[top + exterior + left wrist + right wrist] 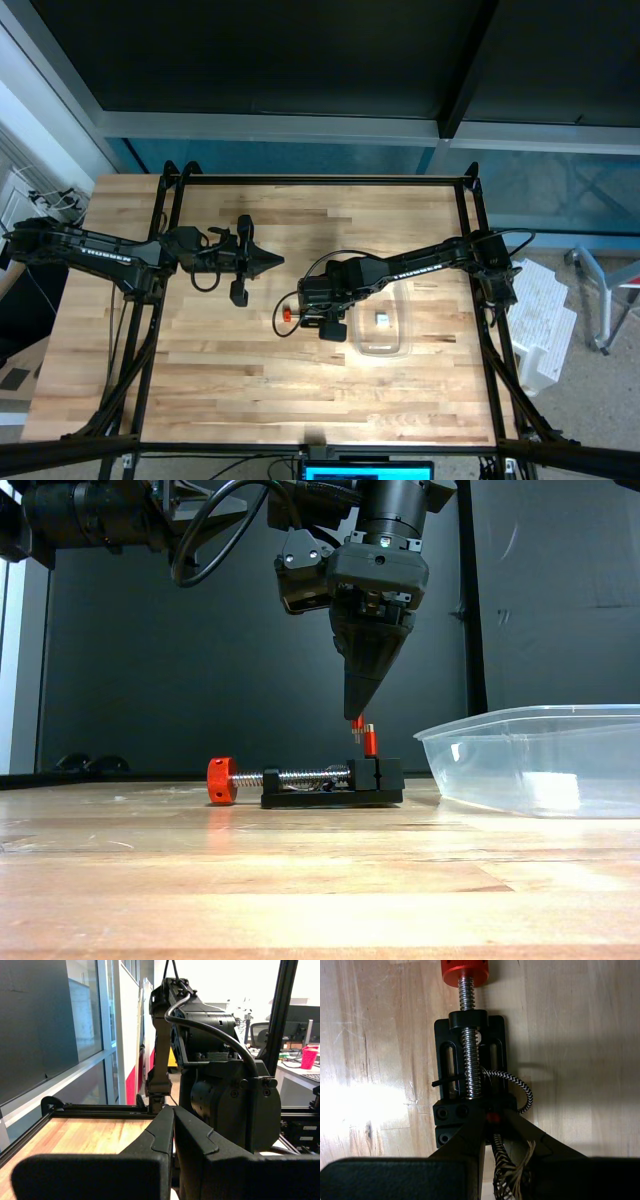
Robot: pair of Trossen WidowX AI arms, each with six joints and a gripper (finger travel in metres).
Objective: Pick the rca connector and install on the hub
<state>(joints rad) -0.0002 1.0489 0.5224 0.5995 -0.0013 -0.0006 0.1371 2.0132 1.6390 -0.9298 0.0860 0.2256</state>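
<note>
Directly under the fingertips of the right gripper (pixel 358 708), the hub (pixel 330 792) is seen lying flat on the table (pixel 300 880), with its red knob (pixel 220 780) at the end far from the fingers. The rca connector (pixel 493 1118) is clamped between the closed fingers, tip down. A braided lead (pixel 522 1092) is looped out beside them. The pick is judged done. The install is not: the connector appears just above the hub's near block, and contact cannot be confirmed. Left to do: lowering, seating, release. The clear tray (pixel 530 760), with a white piece (pixel 383 319) in it, sits beside the fingers on the side away from the knob. The left gripper (pixel 272 262) is parked well apart, fingers together, nothing held.
</note>
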